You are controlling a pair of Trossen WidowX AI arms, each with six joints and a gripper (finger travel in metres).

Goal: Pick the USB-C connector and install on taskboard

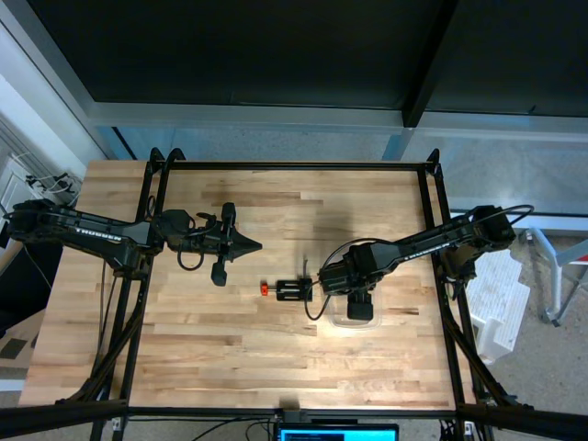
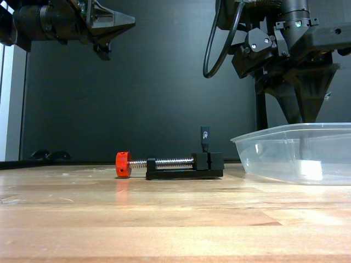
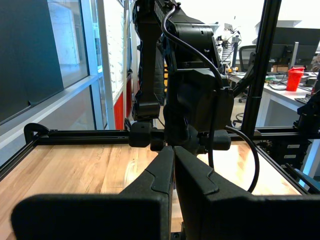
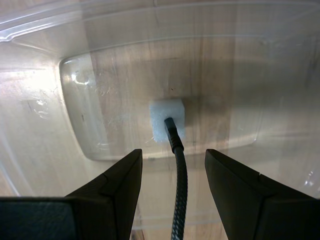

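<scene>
USB-C connector (image 4: 171, 131) likely light, stiff, on springy cable (image 4: 179, 190) in tray (image 2: 274, 156); we'd grip its body. Right gripper (image 4: 173, 155) spread above tray; left gripper (image 1: 255, 245) closed, well apart from tray.

Lying flat near the middle of the pale wood-plank table (image 1: 230, 358): the small black taskboard (image 2: 186, 167), orange-red knob (image 2: 123, 164) pointing left. Standing just to its right and slightly nearer the front edge: a clear plastic tray (image 2: 285, 159).
</scene>
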